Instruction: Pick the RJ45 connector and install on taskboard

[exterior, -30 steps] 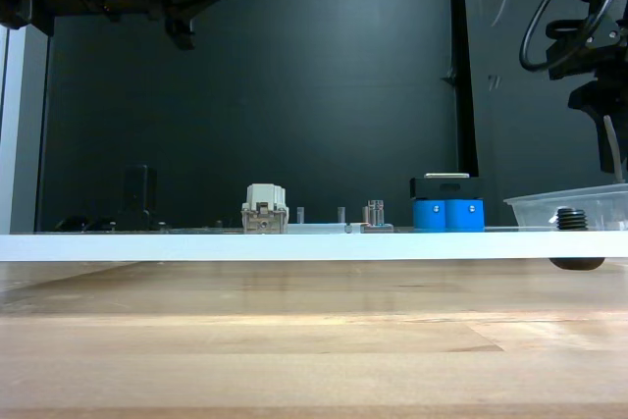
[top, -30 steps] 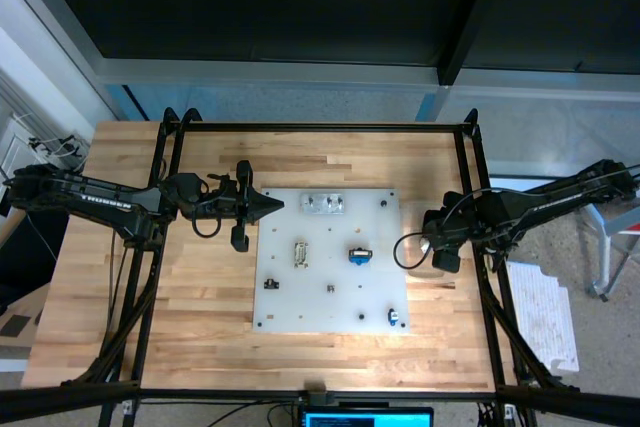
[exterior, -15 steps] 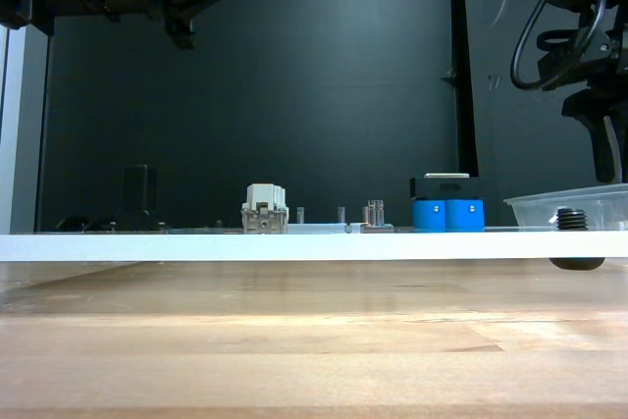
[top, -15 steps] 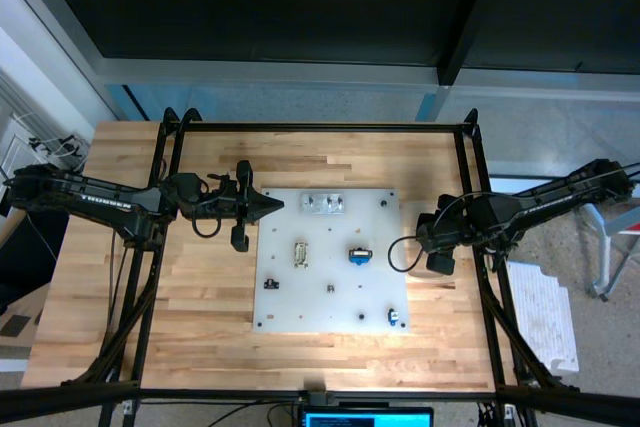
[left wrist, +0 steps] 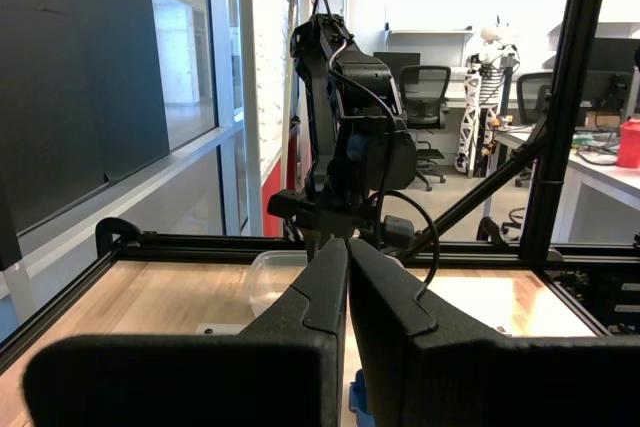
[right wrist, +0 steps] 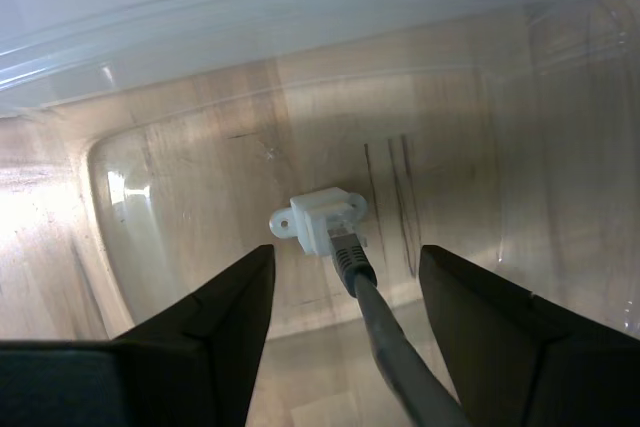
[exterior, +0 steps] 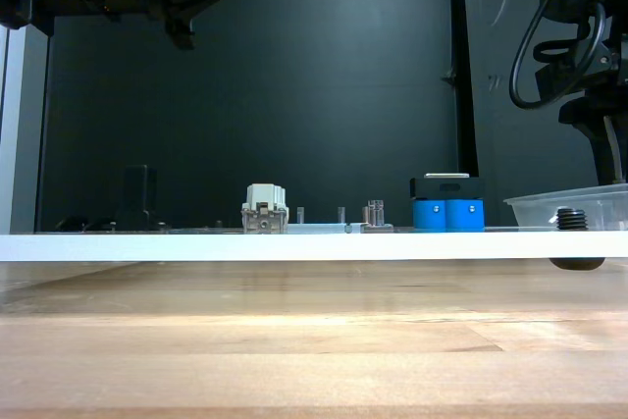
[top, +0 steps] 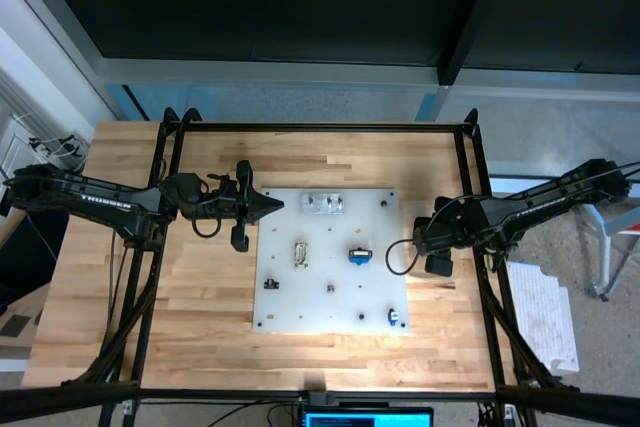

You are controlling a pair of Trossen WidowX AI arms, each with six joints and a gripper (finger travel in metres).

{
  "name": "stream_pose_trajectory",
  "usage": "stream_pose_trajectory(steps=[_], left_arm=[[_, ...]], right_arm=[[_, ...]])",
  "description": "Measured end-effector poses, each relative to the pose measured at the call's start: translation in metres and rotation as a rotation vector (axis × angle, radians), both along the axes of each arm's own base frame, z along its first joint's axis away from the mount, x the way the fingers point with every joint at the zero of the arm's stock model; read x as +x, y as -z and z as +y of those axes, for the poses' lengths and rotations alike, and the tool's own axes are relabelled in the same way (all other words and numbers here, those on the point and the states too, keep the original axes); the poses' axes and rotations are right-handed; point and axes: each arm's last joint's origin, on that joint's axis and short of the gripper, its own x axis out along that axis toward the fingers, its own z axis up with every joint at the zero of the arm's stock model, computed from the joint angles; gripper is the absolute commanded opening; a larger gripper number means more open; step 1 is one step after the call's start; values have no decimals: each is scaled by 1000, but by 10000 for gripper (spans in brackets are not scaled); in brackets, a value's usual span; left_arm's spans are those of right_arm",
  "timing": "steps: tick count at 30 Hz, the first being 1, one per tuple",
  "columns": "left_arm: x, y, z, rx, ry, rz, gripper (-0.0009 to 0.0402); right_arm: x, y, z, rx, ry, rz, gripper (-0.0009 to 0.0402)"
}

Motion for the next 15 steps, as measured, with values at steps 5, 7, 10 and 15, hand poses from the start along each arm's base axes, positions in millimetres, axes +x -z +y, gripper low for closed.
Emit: stream_pose_trajectory(steps=[5,7,10,15], left_arm=[[0,0,0,0,0,0,0],[0,0,0,0,0,0,0],[0,0,0,0,0,-1,0],[0,0,0,0,0,0,0]], right_arm=[[0,1,1,17,-18,12,95],[0,1,1,17,-18,12,71],[0,1,1,17,-18,12,41],[0,1,1,16,-18,11,7]])
